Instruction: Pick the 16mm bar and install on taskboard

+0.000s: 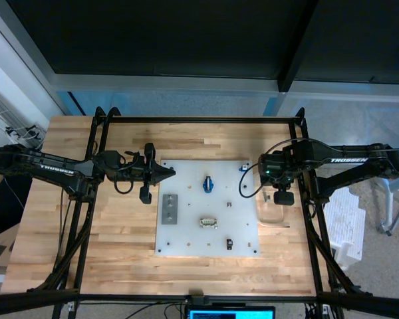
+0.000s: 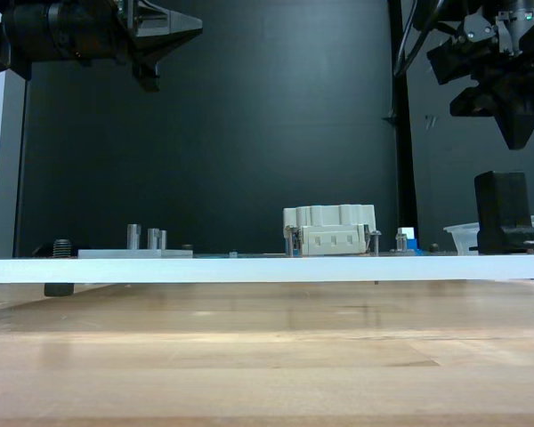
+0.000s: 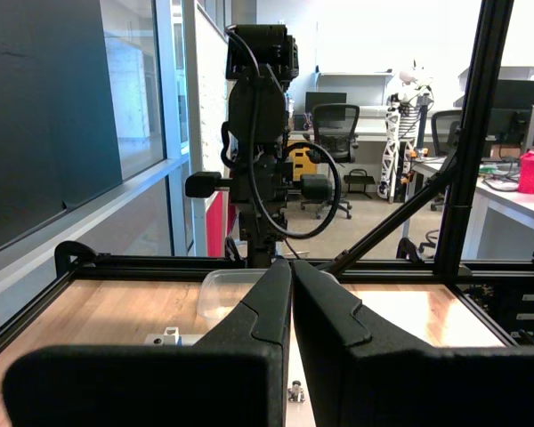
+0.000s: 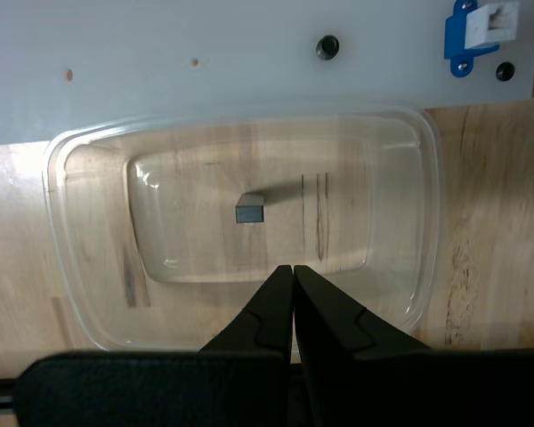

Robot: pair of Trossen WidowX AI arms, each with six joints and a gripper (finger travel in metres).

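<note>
While poised above one clear, round-cornered plastic tray (image 4: pixel 416 222), right gripper (image 4: pixel 292 269), black fingers pressed together. One 16mm bar (image 4: pixel 249 209), small grey metal peg, lying mid-tray, untouched. One white square taskboard (image 1: pixel 186 183) on wooden surface (image 1: pixel 86 232), tray at its 3 o'clock. Left gripper (image 1: pixel 169 171) raised at 10 o'clock, fingers likewise together.

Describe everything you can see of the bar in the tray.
The bar is a tiny grey metal piece, squarish from above, resting alone on the floor of the clear tray beside the taskboard. Only the tray touches it. The right gripper hangs above the tray, shut, clear of the bar. The left gripper, also shut, hovers over the board's left edge.
</note>
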